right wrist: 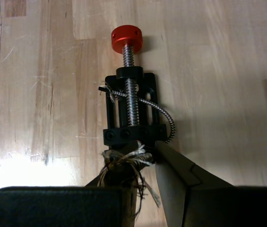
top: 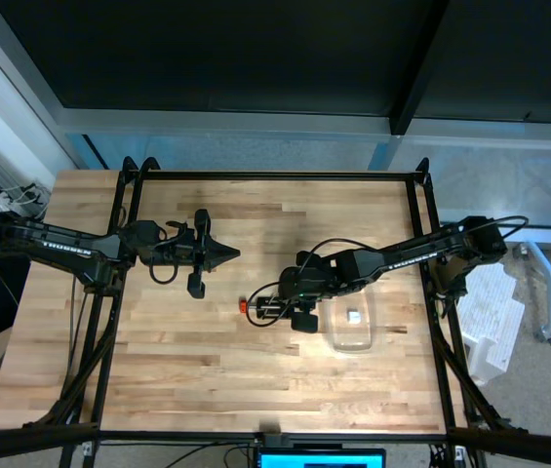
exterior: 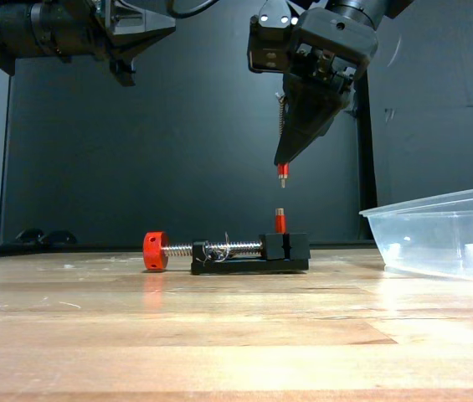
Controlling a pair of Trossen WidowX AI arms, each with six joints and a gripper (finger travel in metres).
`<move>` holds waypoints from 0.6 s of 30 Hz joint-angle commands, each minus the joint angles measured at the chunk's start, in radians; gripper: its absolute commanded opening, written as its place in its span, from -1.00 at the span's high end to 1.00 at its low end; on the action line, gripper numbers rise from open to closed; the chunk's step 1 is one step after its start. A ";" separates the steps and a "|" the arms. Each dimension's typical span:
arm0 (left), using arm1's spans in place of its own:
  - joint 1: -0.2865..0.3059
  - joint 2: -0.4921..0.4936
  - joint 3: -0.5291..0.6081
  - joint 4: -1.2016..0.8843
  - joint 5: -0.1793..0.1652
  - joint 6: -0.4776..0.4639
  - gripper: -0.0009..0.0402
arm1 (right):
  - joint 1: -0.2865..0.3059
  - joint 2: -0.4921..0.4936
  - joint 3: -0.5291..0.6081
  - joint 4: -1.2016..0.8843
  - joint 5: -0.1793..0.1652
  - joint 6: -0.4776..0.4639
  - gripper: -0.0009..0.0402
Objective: Pick the RCA connector and install on taskboard
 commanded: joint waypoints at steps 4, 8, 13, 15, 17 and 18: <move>0.000 0.000 0.000 0.000 0.000 0.000 0.96 | 0.001 0.015 0.002 0.014 0.000 0.001 0.96; 0.000 0.000 0.000 0.000 0.000 0.000 0.96 | 0.000 0.015 -0.003 0.017 0.000 0.004 0.96; 0.000 0.000 0.000 0.000 0.000 0.000 0.96 | 0.001 0.033 -0.003 0.024 -0.007 0.005 0.96; 0.000 0.000 0.000 0.000 0.000 0.000 0.96 | 0.002 0.042 -0.003 0.031 -0.007 0.005 0.96; 0.000 0.000 0.000 0.000 0.000 0.000 0.96 | 0.002 0.045 -0.003 0.036 -0.007 0.005 0.96; 0.000 0.000 0.000 0.000 0.000 0.000 0.96 | 0.002 0.046 -0.003 0.036 -0.007 0.005 0.96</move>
